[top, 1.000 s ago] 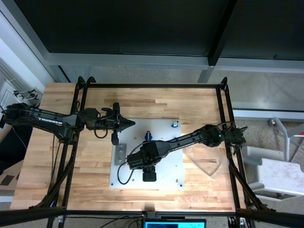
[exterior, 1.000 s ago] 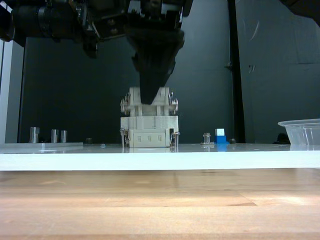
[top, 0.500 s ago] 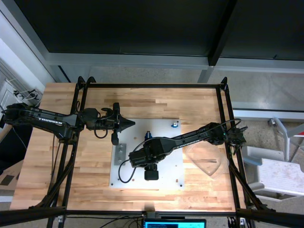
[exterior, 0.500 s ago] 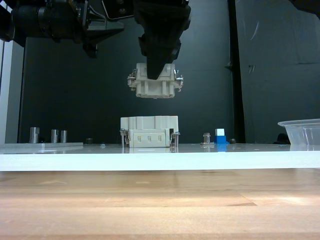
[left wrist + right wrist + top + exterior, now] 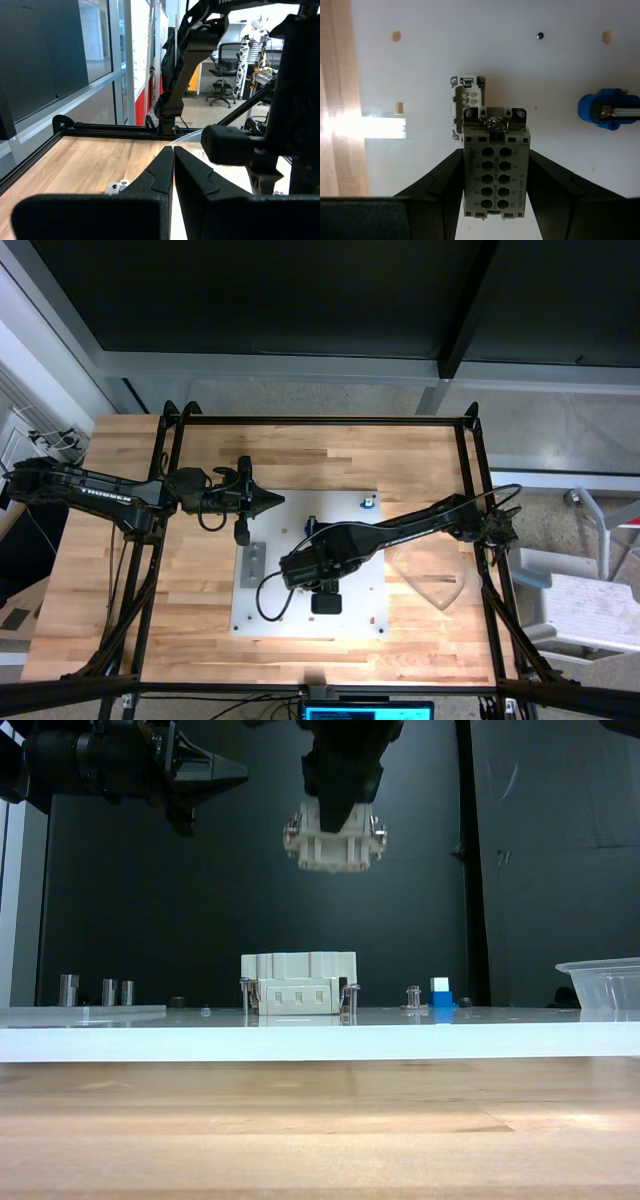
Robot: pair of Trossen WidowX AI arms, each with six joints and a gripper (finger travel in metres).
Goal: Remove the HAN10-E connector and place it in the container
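Mid-carry, by the look of it: pinching the connector [image 5: 334, 848] in the right end effector [image 5: 335, 820], high above its socket [image 5: 298, 985] on the white board [image 5: 355, 625]. Parked over the board's far-left edge with the left end effector [image 5: 215, 770] pressed together. Next: swing right over the clear container [image 5: 432, 575] on the bench [image 5: 200, 640], lower, then release.
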